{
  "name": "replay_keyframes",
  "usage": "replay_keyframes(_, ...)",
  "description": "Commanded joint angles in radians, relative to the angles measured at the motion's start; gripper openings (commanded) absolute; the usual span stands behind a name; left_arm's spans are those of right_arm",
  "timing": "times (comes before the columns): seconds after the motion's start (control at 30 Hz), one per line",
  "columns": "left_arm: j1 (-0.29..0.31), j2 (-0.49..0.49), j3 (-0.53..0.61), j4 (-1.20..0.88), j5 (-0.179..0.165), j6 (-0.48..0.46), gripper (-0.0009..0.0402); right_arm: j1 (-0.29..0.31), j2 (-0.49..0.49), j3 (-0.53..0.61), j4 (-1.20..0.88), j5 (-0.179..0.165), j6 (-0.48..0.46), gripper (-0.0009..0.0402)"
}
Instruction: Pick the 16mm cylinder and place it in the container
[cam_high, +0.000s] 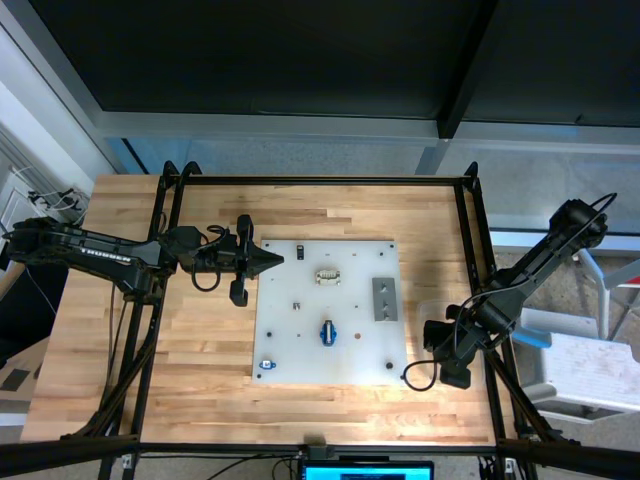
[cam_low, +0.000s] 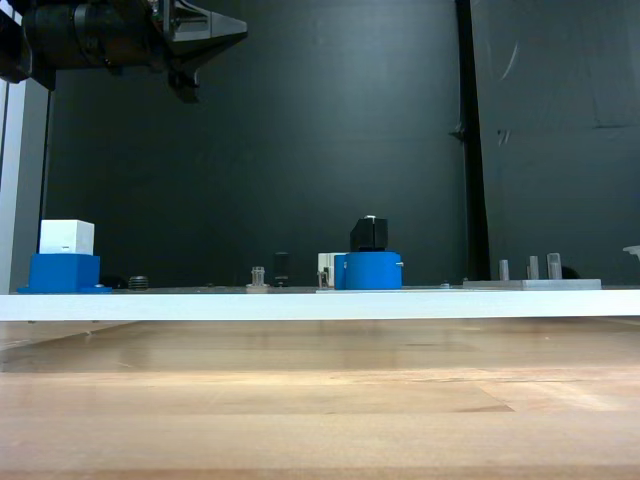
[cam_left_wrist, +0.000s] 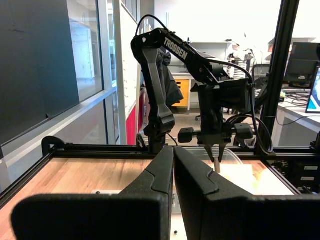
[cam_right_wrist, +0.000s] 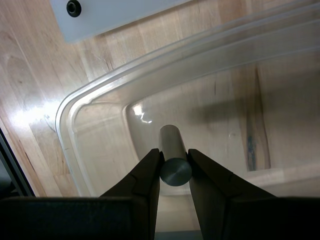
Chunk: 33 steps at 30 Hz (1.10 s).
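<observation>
There it is: the right gripper (cam_right_wrist: 175, 159) is clamped on the 16mm cylinder (cam_right_wrist: 171, 142), jaws drawn in narrow, one on each side of the peg just behind its flat round end. It's a short, smooth, silvery-grey metal peg with a dull sheen along the barrel, and its end face is turned toward the wrist camera.

Beneath it lies the container (cam_right_wrist: 65, 112), clear plastic with a stepped rim and a rounded corner, wood grain showing through its floor. The peg hangs inside that corner's walls; whether it touches the floor I cannot tell. Just past the rim the white board (cam_right_wrist: 115, 15) shows one corner with a black screw (cam_right_wrist: 73, 7).

Only the right wrist view shows that grip. The high view puts this gripper by the worktop's (cam_high: 150, 350) right edge, off the board's near right corner. The left gripper (cam_high: 272, 257) hovers at the board's far left edge. Its own wrist view shows its jaws closed tip to tip, and the low view shows it high above the board.
</observation>
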Motion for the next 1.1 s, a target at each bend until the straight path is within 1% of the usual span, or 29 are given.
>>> replay_keyframes(0.03,0.0,0.0,0.0,0.0,0.0,0.0,0.0,0.0,0.001,0.0,0.0,0.005,0.0,0.0064)
replay_keyframes(0.47,0.0,0.0,0.0,0.0,0.0,0.0,0.0,0.001,0.001,0.0,-0.002,0.009,0.011,0.014)
replay_keyframes(0.63,0.0,0.0,0.0,0.0,0.0,0.0,0.0,0.001,0.001,0.0,-0.002,0.008,0.012,0.0161)
replay_keyframes(0.8,0.0,0.0,0.0,0.0,0.0,0.0,0.0,0.001,0.001,0.0,-0.003,0.009,0.011,0.0167)
replay_keyframes(1.1,0.0,0.0,0.0,0.0,0.0,0.0,0.0,0.001,0.001,0.0,-0.004,0.008,0.01,0.016)
